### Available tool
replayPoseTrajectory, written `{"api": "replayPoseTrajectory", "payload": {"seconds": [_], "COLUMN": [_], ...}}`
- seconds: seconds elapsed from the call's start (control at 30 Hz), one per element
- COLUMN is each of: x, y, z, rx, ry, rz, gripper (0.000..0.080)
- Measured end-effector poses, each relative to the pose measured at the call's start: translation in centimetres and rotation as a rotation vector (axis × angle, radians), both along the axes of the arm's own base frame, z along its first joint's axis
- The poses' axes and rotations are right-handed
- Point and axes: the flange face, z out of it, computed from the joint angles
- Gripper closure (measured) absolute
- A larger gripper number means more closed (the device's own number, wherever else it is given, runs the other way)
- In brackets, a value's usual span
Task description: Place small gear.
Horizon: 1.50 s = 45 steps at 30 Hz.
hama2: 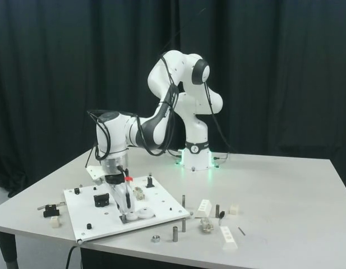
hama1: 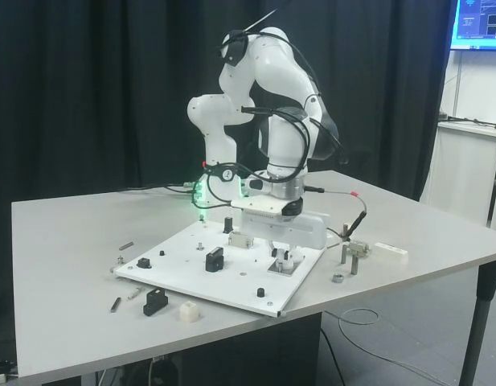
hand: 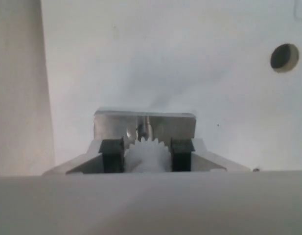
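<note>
One gripper [hand: 146, 154], closed on one small gear [hand: 147, 152]; the white toothed gear sits between the two black finger pads [hand: 112, 155], low over a metal block [hand: 145, 124] on the white board [hama1: 231, 281]. One further white gear [hama2: 144, 213] lies on the board just beside it. Board rests on the grey counter [hama1: 71, 233]

We note the small gear [hand: 147, 152] as white plastic, matt, with finely cut teeth. The gripper [hand: 147, 155] pads [hand: 112, 154] look like black rubber, backed by brushed bare metal. The board [hama1: 191, 277] reads smooth, white and faintly glossy. The table [hama2: 285, 196] is matt grey. The arm [hama1: 272, 88] shells are glossy white plastic. The curtain [hama2: 285, 67] behind is black cloth.
</note>
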Motion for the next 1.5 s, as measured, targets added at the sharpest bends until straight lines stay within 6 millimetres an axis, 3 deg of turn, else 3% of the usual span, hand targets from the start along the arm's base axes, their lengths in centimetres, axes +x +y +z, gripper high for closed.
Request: {"api": "replayPoseTrajectory", "payload": {"seconds": [0.37,0.93,1.13,1.5], "x": [0.2,0.5,0.9,1.7], "y": [-0.1,1.0,3.3,9.9], "z": [1.2,1.3,1.1,0.4], "rx": [-0.002,-0.003,0.011,0.036], "ry": [0.004,0.005,0.006,0.002], "rz": [0.007,0.027,0.063,0.236], "gripper": [0.0603,0.0603,0.0603,0.0603]}}
